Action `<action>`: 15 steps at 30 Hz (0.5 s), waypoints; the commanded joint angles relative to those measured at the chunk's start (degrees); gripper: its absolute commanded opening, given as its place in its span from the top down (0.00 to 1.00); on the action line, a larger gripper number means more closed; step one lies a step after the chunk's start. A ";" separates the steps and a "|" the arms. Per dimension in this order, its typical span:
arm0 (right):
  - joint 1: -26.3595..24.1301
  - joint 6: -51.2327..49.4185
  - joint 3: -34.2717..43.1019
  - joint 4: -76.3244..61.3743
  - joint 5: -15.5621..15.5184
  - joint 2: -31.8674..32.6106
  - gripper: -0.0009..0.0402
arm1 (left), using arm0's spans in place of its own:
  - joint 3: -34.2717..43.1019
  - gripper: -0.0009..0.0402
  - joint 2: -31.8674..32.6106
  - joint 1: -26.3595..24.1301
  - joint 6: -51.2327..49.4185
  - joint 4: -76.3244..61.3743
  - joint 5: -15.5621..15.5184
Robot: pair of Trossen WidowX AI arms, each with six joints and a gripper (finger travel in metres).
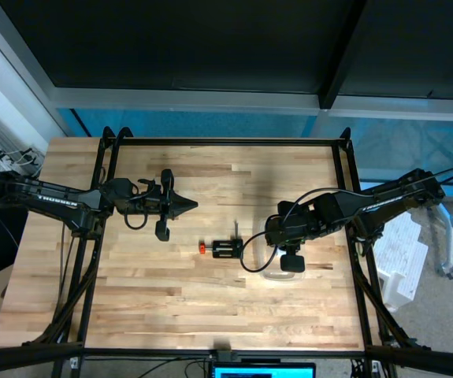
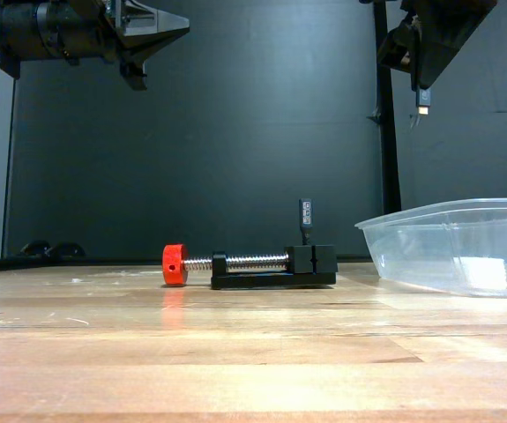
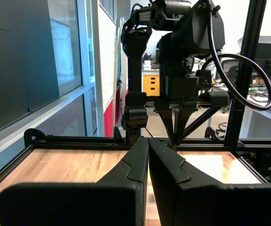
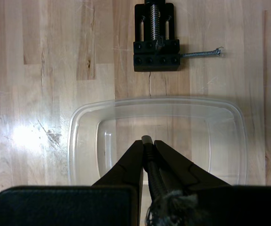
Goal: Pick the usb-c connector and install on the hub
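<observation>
While the right gripper (image 4: 147, 146), high right of the vise (image 2: 271, 267), pinches the usb-c connector (image 2: 423, 99) plug-down, we should square it over the hub (image 2: 305, 216) clamped upright there before descending; the left gripper (image 3: 148, 141) hangs high left of it, fingers (image 3: 134, 162) together, empty.

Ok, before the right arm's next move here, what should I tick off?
1. usb-c connector gripped in right claw: ok.
2. hub upright in vise: ok.
3. Connector above hub: not ok, it hangs over the plastic container.
4. Vise clear of left claw: ok, it is shut, raised at left.
5. Plug aligned to port: cannot tell.
</observation>
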 commanded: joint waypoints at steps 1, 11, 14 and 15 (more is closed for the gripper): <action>-0.33 0.17 0.02 0.33 0.07 0.72 0.98 | 0.00 0.98 0.02 0.00 0.02 0.00 0.00; -1.33 2.32 0.02 3.82 0.00 4.55 0.98 | 0.00 0.98 0.00 0.02 0.02 0.00 0.02; -1.49 2.43 0.48 4.42 -0.07 5.75 0.98 | 0.00 0.98 0.02 0.02 0.02 0.00 0.02; -1.51 2.67 0.87 4.39 -0.07 6.29 0.98 | 0.00 0.98 0.02 0.00 0.02 0.00 0.02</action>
